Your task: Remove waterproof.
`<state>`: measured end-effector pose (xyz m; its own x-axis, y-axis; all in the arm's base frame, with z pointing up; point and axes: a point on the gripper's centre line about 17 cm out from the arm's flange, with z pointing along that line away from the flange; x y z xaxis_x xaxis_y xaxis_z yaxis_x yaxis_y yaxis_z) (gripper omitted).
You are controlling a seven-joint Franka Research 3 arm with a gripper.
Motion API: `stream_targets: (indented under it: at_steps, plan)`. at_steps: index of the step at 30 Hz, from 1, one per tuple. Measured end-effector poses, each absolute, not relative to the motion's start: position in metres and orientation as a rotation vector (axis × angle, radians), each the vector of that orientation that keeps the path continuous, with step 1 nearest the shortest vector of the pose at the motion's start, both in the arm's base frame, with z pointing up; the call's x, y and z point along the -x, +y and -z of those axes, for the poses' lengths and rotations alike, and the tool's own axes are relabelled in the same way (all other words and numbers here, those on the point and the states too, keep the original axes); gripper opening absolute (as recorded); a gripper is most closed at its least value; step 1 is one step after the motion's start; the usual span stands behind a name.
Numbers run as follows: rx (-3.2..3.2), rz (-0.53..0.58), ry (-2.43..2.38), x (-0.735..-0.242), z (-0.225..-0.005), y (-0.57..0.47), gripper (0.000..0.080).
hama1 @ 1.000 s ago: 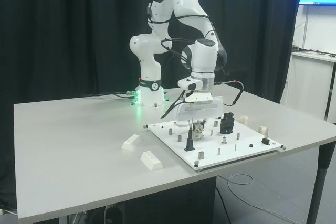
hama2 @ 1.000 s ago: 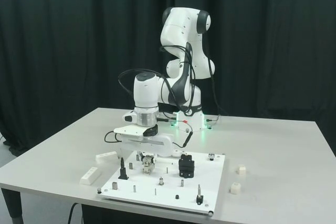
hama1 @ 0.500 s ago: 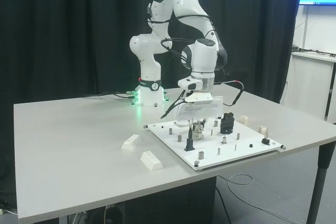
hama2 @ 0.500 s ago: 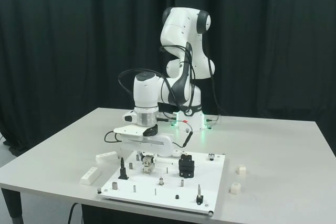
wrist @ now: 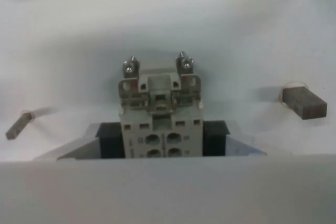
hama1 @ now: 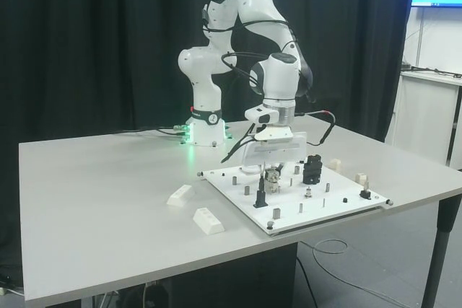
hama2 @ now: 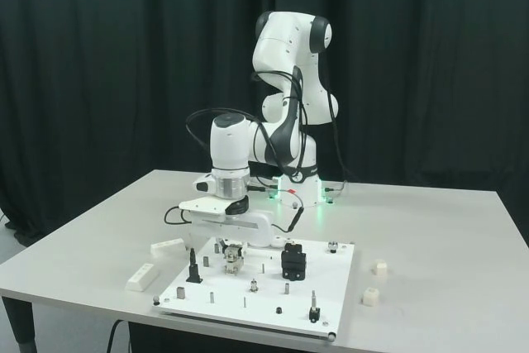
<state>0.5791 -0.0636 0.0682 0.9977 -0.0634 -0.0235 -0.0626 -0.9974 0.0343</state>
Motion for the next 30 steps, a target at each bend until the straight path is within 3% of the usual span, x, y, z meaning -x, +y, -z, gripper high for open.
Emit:
stream_targets:
  at_steps: [30]
  plan:
    - [-3.103, 0.046, -0.088, -0.5788, -0.0693, -0.0638, 0.0310]
